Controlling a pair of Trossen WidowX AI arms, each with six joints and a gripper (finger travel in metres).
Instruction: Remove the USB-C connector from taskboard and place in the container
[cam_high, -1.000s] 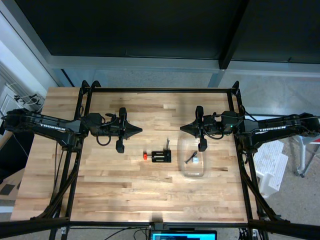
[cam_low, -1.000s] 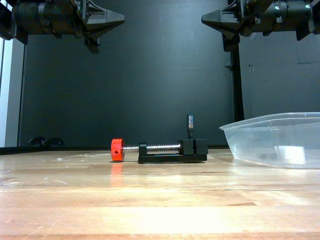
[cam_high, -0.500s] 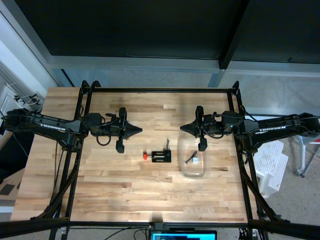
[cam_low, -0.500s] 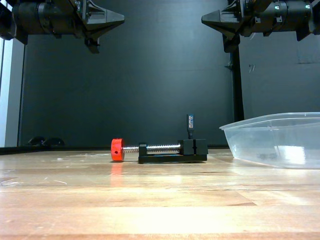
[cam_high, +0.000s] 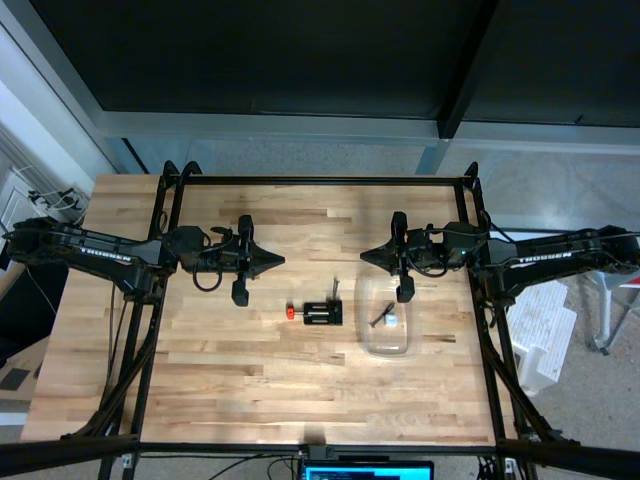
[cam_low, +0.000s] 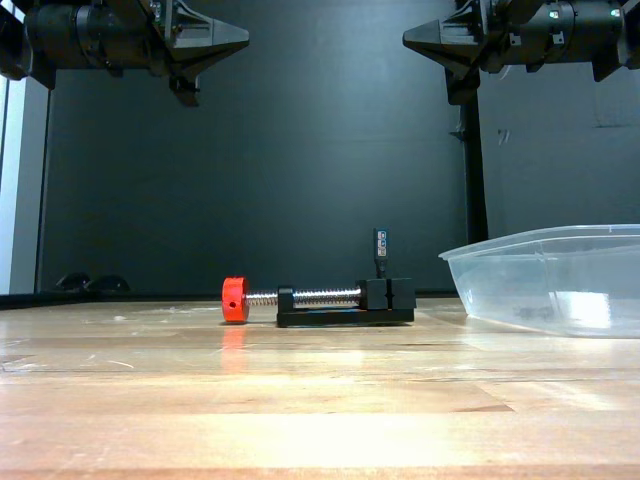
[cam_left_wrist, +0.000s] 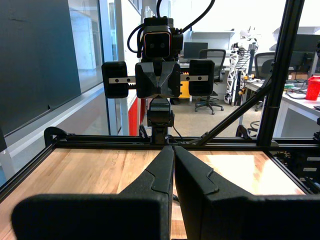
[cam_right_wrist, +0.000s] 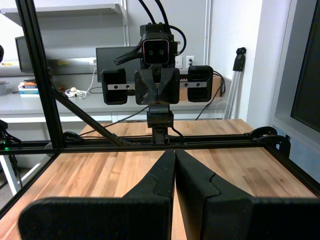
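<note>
Left gripper (cam_high: 279, 261), right gripper (cam_high: 365, 257): fingers pressed together, empty, parked high, mid-frame. USB-C connector (cam_high: 378, 318): apparently lying in container (cam_high: 398, 342), right of taskboard (cam_high: 322, 313). Risk: descending arm nudges tray, spilling plug.

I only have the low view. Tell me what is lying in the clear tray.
Observer: In the high view, the container holds the dark, stick-like USB-C connector, with a small whitish block right beside it.
Operator: Report the pincers.
Observer: The wrist views show both shut and empty: the left pincer and the right pincer.
Operator: Give their positions relative to the fixture.
Observer: In the high view both appear beyond the taskboard, with their tips pointing at each other. The left one is off to the taskboard's left and the right one is near the container's far end.
</note>
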